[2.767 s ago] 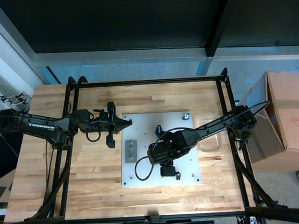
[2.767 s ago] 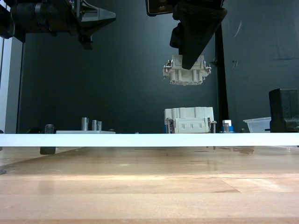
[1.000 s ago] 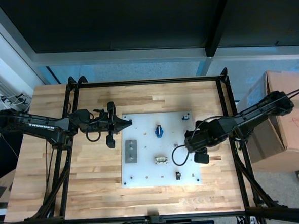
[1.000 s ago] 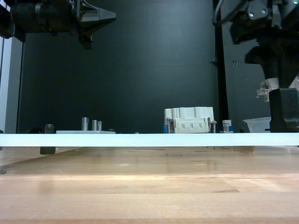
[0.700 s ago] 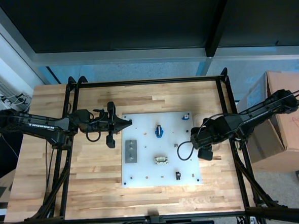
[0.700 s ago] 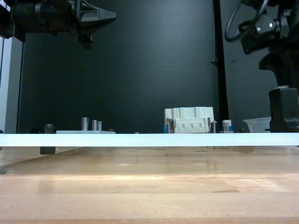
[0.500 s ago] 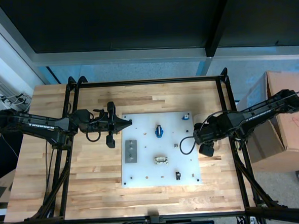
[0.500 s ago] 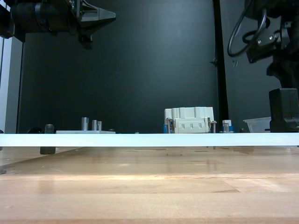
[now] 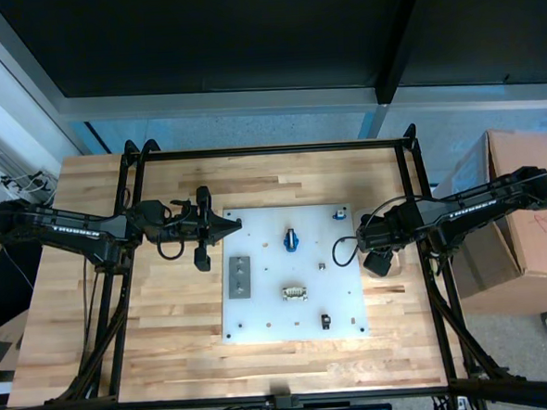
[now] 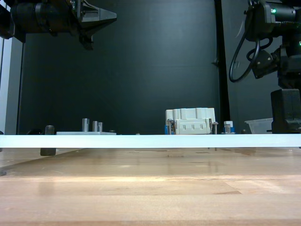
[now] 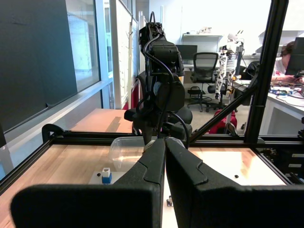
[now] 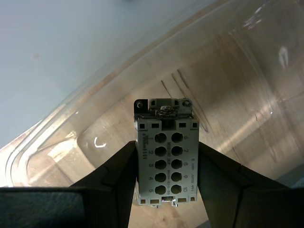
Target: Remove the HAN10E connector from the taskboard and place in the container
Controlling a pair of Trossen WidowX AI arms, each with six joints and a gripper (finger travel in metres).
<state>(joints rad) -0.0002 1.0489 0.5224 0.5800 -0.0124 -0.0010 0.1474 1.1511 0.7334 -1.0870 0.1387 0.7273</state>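
Wooden table (image 9: 168, 304) with one white taskboard (image 9: 262, 319) between two arms: the left gripper (image 11: 165, 142), clenched on nothing, hangs high above the board's far left corner, and the right gripper (image 12: 166, 142) grasps the single HAN10E connector (image 12: 166, 164) over one clear container (image 12: 247, 90), which that arm largely hides from above.

Beige HAN10E connector (image 12: 166, 156), held in right gripper (image 12: 166, 146), hangs over clear container (image 12: 237, 85).

Under the connector (image 12: 167, 142) in the right gripper (image 12: 167, 154), the container (image 12: 247, 71) floor lies bare. The left gripper (image 11: 165, 142), fingers (image 11: 152, 161) together, hovers high over the far left corner of the board (image 9: 262, 326), well apart.
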